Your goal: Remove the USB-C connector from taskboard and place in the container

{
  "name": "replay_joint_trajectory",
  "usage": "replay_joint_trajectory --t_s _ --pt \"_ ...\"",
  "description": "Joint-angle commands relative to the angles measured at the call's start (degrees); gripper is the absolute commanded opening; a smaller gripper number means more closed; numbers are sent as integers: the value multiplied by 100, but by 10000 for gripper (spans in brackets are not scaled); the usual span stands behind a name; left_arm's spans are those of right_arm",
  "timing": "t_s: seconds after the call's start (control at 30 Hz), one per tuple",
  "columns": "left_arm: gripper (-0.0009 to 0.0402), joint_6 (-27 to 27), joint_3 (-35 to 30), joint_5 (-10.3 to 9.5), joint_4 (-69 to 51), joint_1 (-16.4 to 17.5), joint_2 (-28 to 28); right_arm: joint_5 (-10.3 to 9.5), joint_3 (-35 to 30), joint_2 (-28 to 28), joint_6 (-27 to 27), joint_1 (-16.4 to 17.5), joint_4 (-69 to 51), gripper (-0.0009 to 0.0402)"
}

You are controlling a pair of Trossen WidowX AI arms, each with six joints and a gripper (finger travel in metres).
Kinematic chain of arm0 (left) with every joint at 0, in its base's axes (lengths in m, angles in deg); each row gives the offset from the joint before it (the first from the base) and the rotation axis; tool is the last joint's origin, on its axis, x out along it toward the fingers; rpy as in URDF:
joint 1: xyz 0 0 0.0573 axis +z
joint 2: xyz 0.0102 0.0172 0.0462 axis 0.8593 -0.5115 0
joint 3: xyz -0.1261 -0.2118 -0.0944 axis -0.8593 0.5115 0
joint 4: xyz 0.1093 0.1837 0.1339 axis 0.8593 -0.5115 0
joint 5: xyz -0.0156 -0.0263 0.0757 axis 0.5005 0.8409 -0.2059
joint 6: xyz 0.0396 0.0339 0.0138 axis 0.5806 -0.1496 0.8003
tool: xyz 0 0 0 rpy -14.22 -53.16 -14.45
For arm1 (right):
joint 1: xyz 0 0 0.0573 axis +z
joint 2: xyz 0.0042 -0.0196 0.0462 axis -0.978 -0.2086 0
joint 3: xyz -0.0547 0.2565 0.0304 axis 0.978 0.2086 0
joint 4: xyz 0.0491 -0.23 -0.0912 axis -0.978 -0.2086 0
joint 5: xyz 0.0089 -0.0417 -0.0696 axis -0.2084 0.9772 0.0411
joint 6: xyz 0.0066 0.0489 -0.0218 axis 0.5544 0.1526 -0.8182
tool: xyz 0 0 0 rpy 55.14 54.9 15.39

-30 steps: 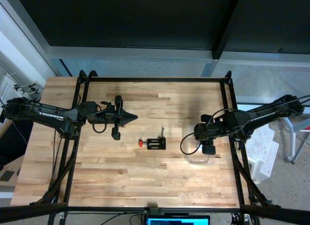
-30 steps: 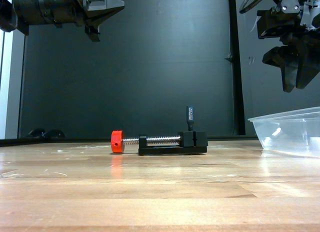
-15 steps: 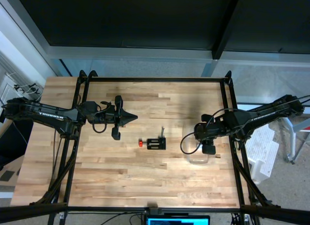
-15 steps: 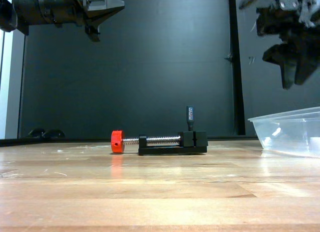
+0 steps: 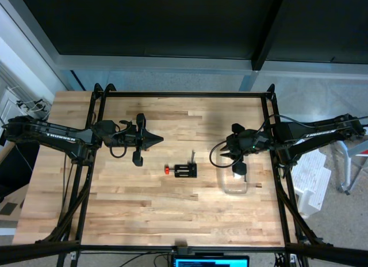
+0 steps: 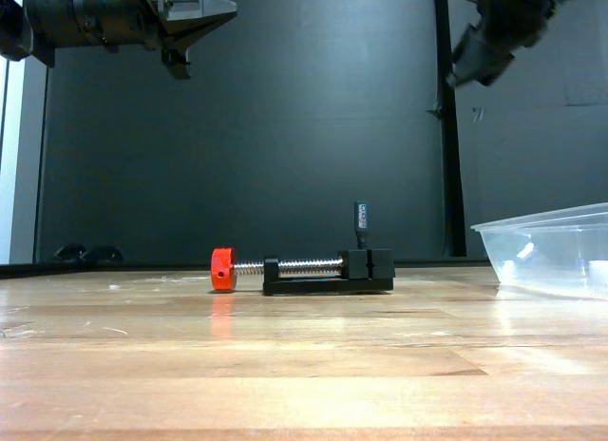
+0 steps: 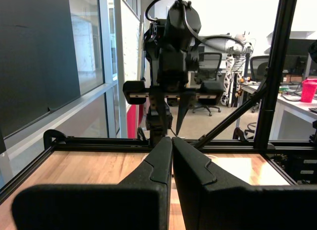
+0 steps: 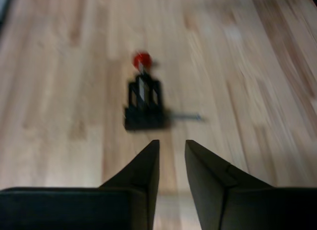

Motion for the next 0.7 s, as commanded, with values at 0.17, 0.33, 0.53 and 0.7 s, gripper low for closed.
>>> replay_joint_trajectory --t_s 0.17,0.33,0.53,0.7 --pt "0 0 0 0 0 0 -2 -280 -2 -195 -264 -310 942 -3" --pt "0 0 0 0 0 0 -2 -273 -2 -337 -461 -330 1622 -2" --pt "0 0 0 2 0 0 -2 -260 39 -435 -859 -511 2601 0" --pt "0 0 0 0 0 0 -2 -293 354 -444 -881 -647 3744 0"
